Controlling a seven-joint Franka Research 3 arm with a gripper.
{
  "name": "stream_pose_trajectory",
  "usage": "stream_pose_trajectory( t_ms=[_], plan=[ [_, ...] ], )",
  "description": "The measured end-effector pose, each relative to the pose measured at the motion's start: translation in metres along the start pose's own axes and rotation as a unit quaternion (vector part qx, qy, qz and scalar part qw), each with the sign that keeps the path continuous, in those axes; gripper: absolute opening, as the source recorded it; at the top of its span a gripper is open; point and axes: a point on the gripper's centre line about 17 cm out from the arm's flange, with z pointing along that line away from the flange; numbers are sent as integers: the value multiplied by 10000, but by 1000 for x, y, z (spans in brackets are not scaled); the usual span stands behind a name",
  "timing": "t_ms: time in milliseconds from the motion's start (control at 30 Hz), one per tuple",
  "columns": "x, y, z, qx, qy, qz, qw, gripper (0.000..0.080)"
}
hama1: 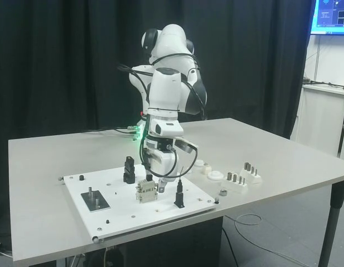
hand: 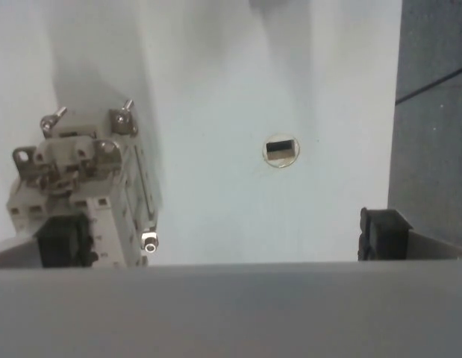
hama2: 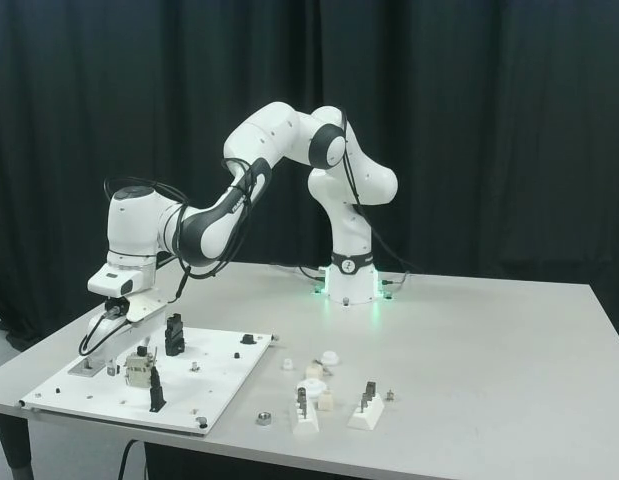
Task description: Insert waterproof.
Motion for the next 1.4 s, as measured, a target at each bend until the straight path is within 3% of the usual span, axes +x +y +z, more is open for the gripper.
stream_pose_trajectory(
  t_ms=[1167,1400],
  plan=[
    [-1,1,1,-19,2,16,10000,800],
    [2,1,9,-26,50,55,10000,800]
  ],
)
